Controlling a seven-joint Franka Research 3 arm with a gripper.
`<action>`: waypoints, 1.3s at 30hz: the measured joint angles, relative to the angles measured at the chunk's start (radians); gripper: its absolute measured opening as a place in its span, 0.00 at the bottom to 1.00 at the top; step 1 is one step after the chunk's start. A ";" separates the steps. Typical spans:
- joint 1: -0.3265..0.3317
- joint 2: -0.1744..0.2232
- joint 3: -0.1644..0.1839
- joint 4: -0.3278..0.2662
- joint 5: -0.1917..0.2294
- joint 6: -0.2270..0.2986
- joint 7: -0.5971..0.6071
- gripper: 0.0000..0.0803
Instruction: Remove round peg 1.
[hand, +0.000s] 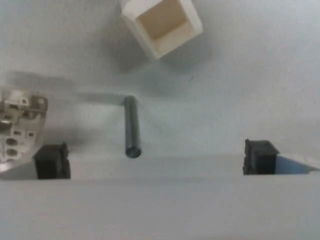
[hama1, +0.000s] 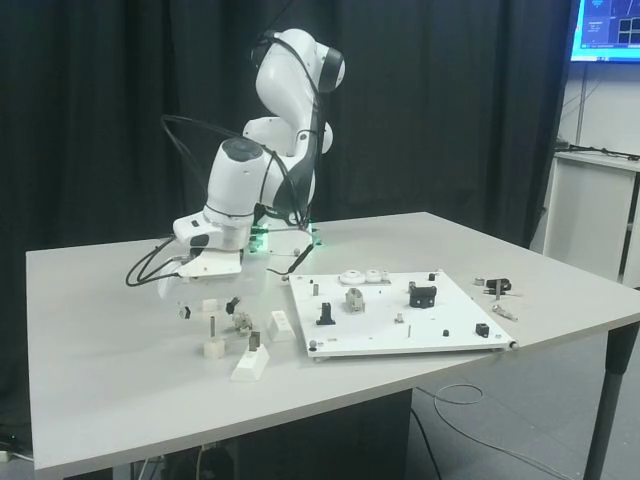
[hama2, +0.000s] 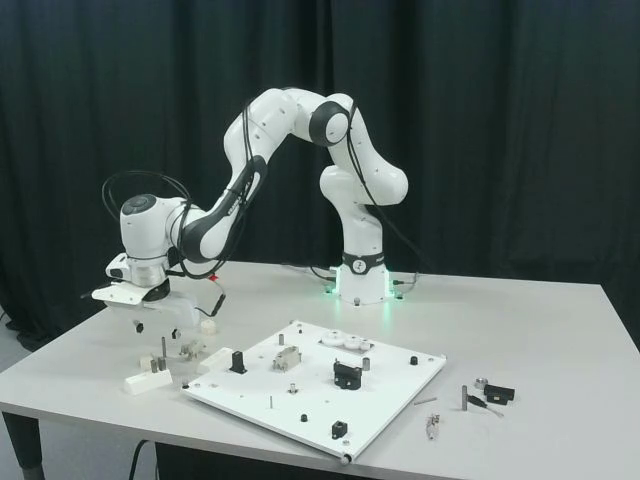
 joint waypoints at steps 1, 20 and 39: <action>0.000 0.000 0.000 0.008 0.000 -0.010 0.000 0.94; 0.007 0.000 0.000 0.086 0.000 -0.097 0.013 1.00; 0.008 0.000 -0.002 0.092 0.000 -0.107 0.013 1.00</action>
